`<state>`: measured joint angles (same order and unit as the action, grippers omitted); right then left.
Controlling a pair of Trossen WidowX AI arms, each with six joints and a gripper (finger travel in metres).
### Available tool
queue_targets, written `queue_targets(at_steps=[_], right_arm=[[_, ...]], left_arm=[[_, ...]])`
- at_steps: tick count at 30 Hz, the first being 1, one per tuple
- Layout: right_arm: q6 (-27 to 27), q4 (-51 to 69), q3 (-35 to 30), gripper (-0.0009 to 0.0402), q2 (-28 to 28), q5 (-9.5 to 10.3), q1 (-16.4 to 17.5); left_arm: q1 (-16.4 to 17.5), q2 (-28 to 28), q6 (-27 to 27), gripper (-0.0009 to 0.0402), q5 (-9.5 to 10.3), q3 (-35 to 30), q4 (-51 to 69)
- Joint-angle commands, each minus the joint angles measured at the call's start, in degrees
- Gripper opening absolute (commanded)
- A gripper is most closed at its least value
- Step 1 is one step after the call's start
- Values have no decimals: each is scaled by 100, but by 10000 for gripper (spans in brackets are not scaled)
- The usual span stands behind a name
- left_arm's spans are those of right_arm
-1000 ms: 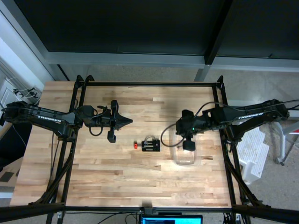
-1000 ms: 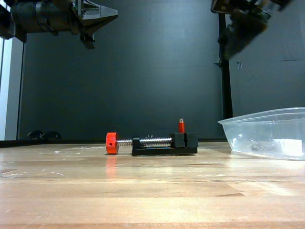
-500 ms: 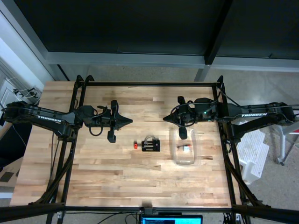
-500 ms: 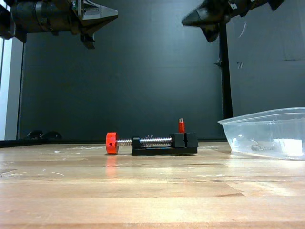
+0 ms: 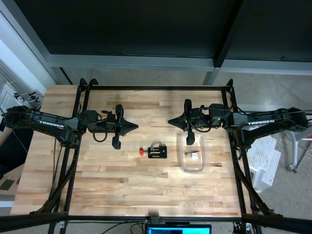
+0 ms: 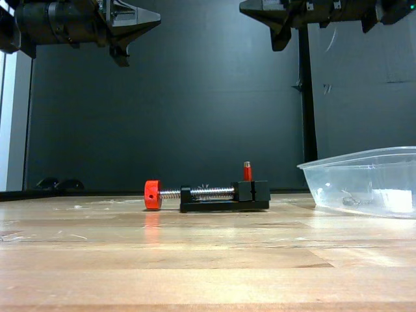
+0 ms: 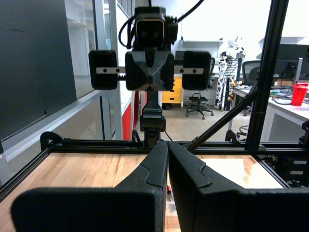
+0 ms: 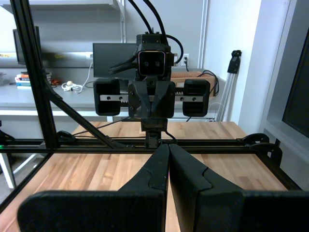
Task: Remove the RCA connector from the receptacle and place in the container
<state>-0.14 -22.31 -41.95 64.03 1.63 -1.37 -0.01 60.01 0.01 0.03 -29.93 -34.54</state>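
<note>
- Tiny silvery-grey RCA connector (image 6: 349, 201): apparently lying on the floor of the container (image 6: 364, 174), a clear, shallow plastic tray, near a small whitish square piece (image 6: 396, 200); too small to tell which way it points.
- Small black block receptacle (image 5: 157, 152): flat on the wooden table (image 5: 122, 175), left of the tray and not touching it, red-orange knob (image 6: 152, 194) at its far-left end, short red upright stub (image 6: 247, 171) standing on top.
- Left gripper (image 5: 135, 127): raised high above the table's left half, fingers pressed together, nothing between them.
- Right gripper (image 5: 169, 121): equally high, above and behind the tray, fingers together, empty.
- Judged essentially finished, so little left to spoil.
- Main hazard: taking the red stub for the plug and going back for it, which would drag or tip the unanchored block.
- Second hazard: lowering the right arm near the tray, since a clipped rim could slide or flip so light a tray and spill the plug.
- Lesser doubt: plug barely readable through the plastic, so worth confirming before calling it done.
</note>
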Motion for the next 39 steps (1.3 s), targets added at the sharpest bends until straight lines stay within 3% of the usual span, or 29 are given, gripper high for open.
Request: queue_targets(at_steps=[1, 12, 26, 32, 34, 39], right_arm=[[-24, -278, 184, 0, 15, -11, 39], [-68, -442, 319, 0, 205, -192, 68], [-7, -584, 319, 0, 284, -160, 155], [61, -629, 319, 0, 284, -232, 236], [61, -632, 319, 0, 284, -348, 238], [52, -632, 319, 0, 284, -330, 240]], left_arm=[[0, 0, 0, 0, 0, -2, 0], [2, 0, 0, 0, 0, -2, 0], [0, 0, 0, 0, 0, -2, 0], [0, 0, 0, 0, 0, -2, 0], [0, 0, 0, 0, 0, -2, 0], [2, 0, 0, 0, 0, -2, 0]])
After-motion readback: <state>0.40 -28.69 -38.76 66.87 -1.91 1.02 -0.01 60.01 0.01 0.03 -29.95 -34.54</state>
